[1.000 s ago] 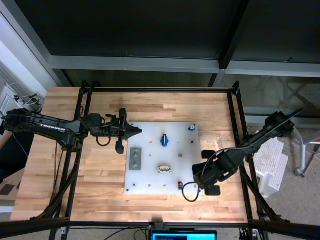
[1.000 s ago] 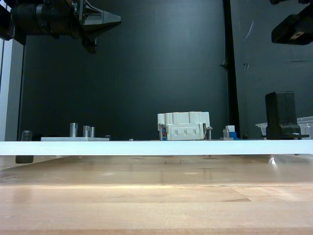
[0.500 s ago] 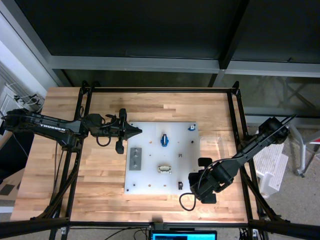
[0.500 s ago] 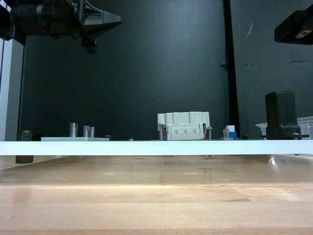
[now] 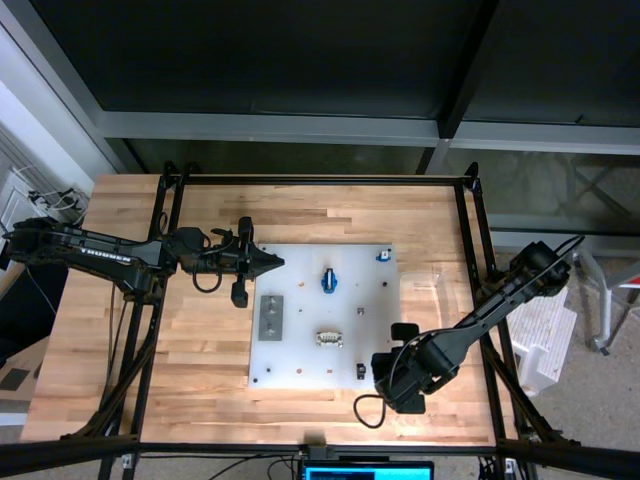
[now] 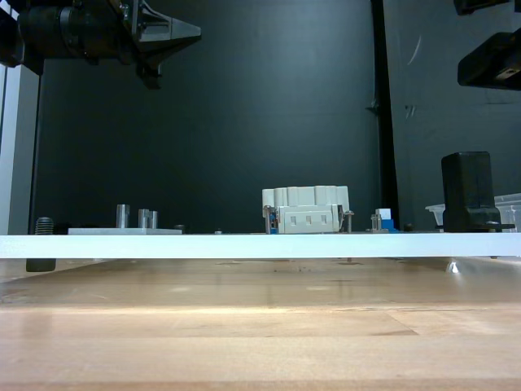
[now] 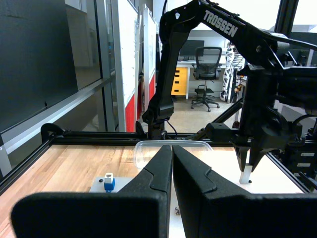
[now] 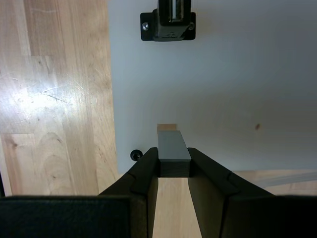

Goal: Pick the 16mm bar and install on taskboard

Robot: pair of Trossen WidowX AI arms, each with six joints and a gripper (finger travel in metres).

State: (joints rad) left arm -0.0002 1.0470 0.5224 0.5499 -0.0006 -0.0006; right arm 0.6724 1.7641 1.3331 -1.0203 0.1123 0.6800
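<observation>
A: Setting?
B: Robotics lab. Trossen-branded left arm [image 5: 90, 250] and right arm [image 5: 500, 300] flank a wooden table [image 5: 330, 205] carrying the taskboard [image 5: 300, 270]; beyond stand an office chair [image 7: 211, 57] and a yellow cabinet [image 7: 179, 82].

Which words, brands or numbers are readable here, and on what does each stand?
"TROSSEN": on the right arm, whose right gripper holds the grey bar over the white board's corner.
"TROSSEN": on the left arm, small; left gripper hangs above the board's far-left corner.
Nothing else is readable.

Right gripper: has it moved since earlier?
Yes: right gripper shifted leftward and nearer, to the taskboard's near right corner; left gripper hovers at its far left corner.
</observation>
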